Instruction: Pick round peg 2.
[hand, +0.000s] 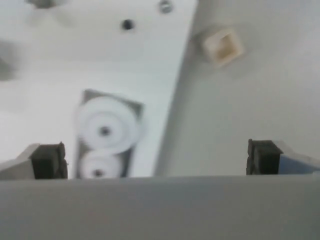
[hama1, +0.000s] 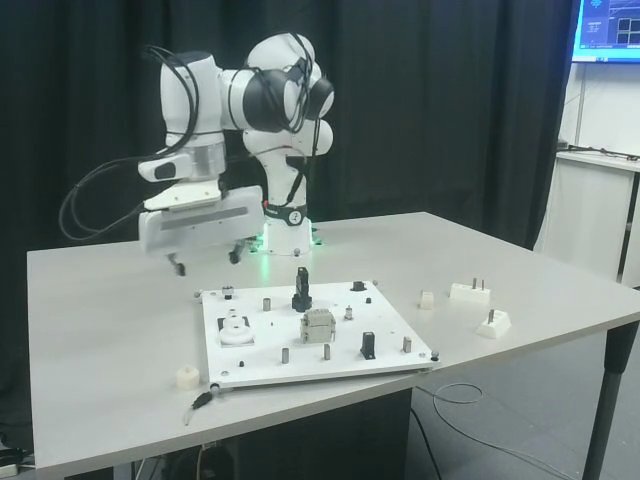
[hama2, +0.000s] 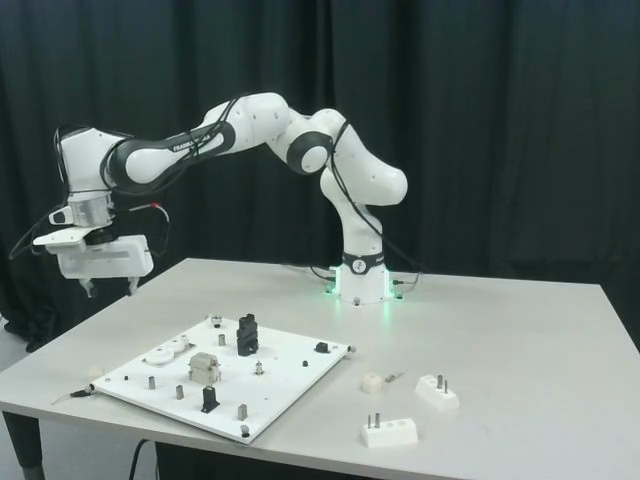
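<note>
The grey table is holding a big white board, and the white arm is reaching out high over the table, off past the board's far corner. The gripper is hanging in the air with its two black fingers spread wide apart, and it is holding nothing.

Several small pegs are standing up on the board. I am guessing round peg 2 is one of the short grey pegs near the middle of the board, but I cannot tell which one for sure. That is the first thing that could go wrong: the pegs are looking alike, so the gripper could be going down on the wrong one.

The gripper is also high up and well apart from every peg. If it is coming down a little off, a finger could be bumping the peg and tipping it.

Other things are standing close by on the board. A grey block is sitting just beside the middle pegs, and a tall black piece is standing behind it. White round wheels are lying near the board's edge, under the gripper. A small white cup is resting on the table near the board.
</note>
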